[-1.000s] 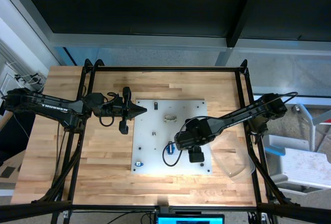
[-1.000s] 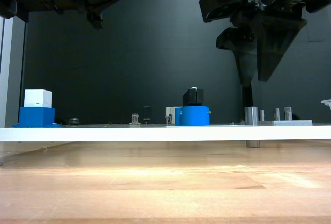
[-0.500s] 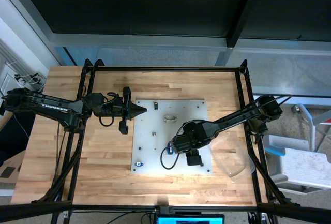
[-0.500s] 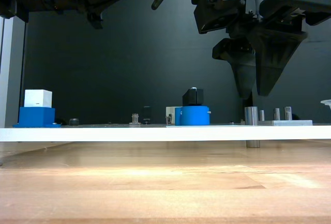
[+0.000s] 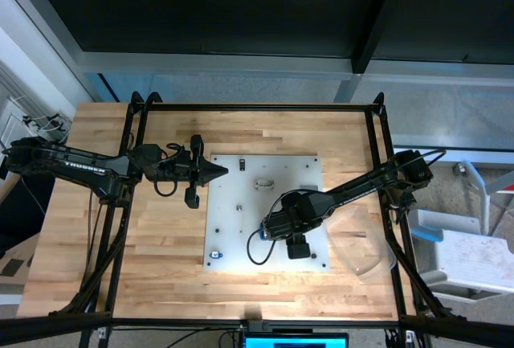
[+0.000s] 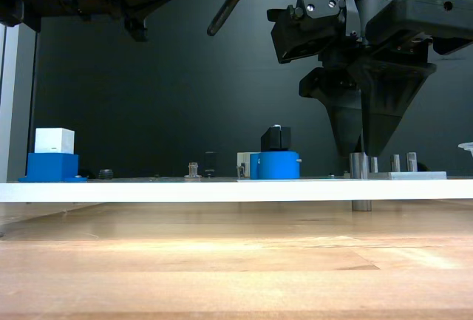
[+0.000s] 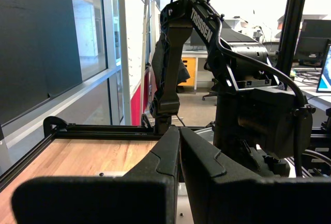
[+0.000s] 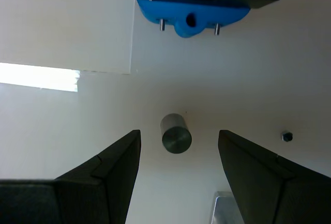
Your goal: Pick the 16mm cylinder and place it in the container
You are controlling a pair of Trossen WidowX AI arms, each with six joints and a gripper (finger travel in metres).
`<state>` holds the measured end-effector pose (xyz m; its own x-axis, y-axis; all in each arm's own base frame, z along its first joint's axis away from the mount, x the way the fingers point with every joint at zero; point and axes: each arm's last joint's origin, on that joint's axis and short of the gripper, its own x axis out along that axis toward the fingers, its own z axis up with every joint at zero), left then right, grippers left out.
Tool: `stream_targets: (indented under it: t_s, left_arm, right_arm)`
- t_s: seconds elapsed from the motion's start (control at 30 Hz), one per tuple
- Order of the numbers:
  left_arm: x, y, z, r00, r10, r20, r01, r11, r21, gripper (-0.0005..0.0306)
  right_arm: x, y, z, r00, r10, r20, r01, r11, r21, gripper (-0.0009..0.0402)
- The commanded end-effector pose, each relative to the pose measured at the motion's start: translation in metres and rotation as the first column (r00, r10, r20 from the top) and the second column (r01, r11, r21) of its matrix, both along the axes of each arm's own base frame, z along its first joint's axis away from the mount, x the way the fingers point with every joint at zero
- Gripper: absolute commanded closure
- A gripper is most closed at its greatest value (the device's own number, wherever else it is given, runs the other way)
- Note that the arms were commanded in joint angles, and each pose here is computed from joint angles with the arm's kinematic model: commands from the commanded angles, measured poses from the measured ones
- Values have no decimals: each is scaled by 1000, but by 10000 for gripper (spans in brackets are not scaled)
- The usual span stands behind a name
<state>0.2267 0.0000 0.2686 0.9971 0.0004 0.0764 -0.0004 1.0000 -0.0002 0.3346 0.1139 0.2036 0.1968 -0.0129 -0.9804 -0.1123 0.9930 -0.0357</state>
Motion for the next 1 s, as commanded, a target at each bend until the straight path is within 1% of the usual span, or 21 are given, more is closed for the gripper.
stream_targets:
  t_s: [0.03,0.3,0.4,0.47,0.6,0.73,1.0]
  left_arm:
    - [0,0,0,1000,0,0,0,1000,0,300]
    - [0,0,0,1000,0,0,0,1000,0,300]
    - [0,0,0,1000,0,0,0,1000,0,300]
    - [0,0,0,1000,0,0,0,1000,0,300]
    - [0,0,0,1000,0,0,0,1000,0,300]
    - [0,0,0,1000,0,0,0,1000,0,300]
    - [0,0,0,1000,0,0,0,1000,0,300]
  right_arm:
    - [0,0,-1,1000,2,-1,-2,1000,-1,185]
    - [-1,0,-4,1000,6,0,-6,1000,-3,185]
    - [1,1,-9,1000,6,-10,-6,1000,-2,185]
    - [4,2,-14,1000,10,-16,-10,1000,15,185]
    - [5,2,-14,1000,7,-8,-7,1000,15,185]
    - [4,2,-14,1000,-14,-18,14,1000,17,185]
    - [4,1,-14,1000,-14,-19,14,1000,16,191]
